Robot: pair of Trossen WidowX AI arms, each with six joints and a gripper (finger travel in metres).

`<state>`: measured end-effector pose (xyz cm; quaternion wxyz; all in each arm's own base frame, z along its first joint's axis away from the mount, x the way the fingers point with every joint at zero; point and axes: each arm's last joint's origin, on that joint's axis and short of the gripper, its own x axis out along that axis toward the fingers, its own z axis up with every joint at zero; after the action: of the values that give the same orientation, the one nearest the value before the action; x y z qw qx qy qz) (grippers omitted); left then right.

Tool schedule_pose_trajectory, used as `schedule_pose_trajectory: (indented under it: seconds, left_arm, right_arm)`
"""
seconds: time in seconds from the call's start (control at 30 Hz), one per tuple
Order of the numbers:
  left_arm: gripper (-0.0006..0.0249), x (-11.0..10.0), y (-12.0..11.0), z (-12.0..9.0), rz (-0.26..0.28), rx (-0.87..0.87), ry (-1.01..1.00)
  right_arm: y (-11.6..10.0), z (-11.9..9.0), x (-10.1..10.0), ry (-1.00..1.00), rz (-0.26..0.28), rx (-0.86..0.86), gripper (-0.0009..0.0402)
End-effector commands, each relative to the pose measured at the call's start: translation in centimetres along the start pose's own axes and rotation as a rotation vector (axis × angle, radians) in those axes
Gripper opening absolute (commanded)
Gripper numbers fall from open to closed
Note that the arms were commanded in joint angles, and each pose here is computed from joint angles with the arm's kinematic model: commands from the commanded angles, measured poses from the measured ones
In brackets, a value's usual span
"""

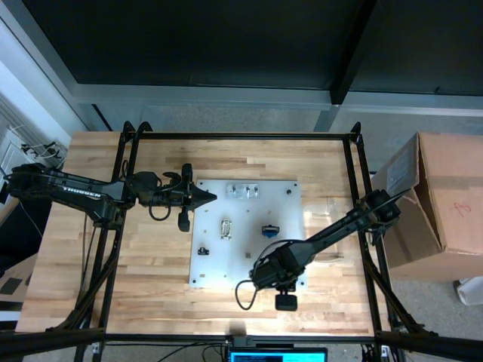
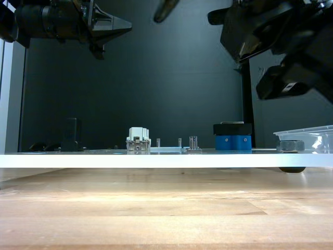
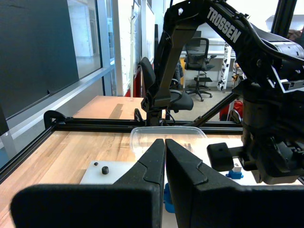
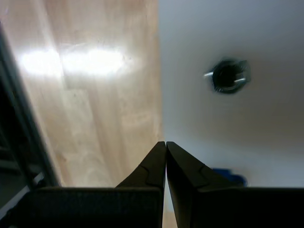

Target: Pick the M12 nut and place it on its threads and fasten

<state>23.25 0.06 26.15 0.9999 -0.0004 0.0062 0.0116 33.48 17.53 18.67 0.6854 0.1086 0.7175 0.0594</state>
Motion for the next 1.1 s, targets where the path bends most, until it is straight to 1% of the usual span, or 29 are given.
schedule_pose_trajectory:
  seconds: [0.03,0.17,0.27,0.33,0.63,0.7,0.77,0.9,0.93,0.97,1.03,1.1]
  left_arm:
    - [0.0000,0.00,0.01,0.01,0.000,0.000,0.000]
    - [0.0000,0.00,0.00,0.02,0.000,0.000,-0.001]
    - [0.0000,0.00,0.01,0.02,0.000,0.000,-0.001]
    - [0.0000,0.00,0.00,0.02,0.000,0.000,0.000]
    - [0.0000,0.00,0.01,0.02,0.000,0.000,-0.001]
    - [0.0000,0.00,0.00,0.02,0.000,0.000,-0.001]
    - [0.0000,0.00,0.00,0.02,0.000,0.000,-0.001]
    - [0.0000,0.00,0.00,0.02,0.000,0.000,-0.001]
    - [0.0000,0.00,0.01,0.02,0.000,0.000,-0.001]
    - [0.0000,0.00,0.01,0.02,0.000,0.000,-0.001]
    - [0.0000,0.00,0.00,0.02,0.000,0.000,-0.001]
    - [0.0000,0.00,0.01,0.02,0.000,0.000,-0.001]
  right_arm:
    - [-0.26,0.12,-0.14,-0.042,-0.065,0.005,0.0000]
    - [-0.56,0.31,-0.20,-0.112,-0.172,0.035,0.0000]
    - [-0.69,0.48,-0.28,-0.159,-0.228,0.054,0.0000]
    - [-0.72,0.63,-0.31,-0.190,-0.252,0.064,0.0000]
    - [-0.57,0.92,-0.10,-0.206,-0.230,0.066,0.0000]
    - [-0.48,0.88,-0.07,-0.187,-0.200,0.062,0.0000]
    - [-0.34,0.80,-0.03,-0.154,-0.150,0.048,0.0000]
    - [0.00,0.46,0.02,-0.057,-0.021,0.044,0.0000]
    - [0.04,0.38,0.02,-0.039,-0.003,0.046,0.0000]
    - [0.04,0.31,0.03,-0.030,0.001,0.046,0.0000]
    - [-0.04,0.22,0.00,-0.025,-0.012,0.049,0.0000]
    - [-0.06,0.21,-0.03,-0.025,-0.013,0.050,0.0000]
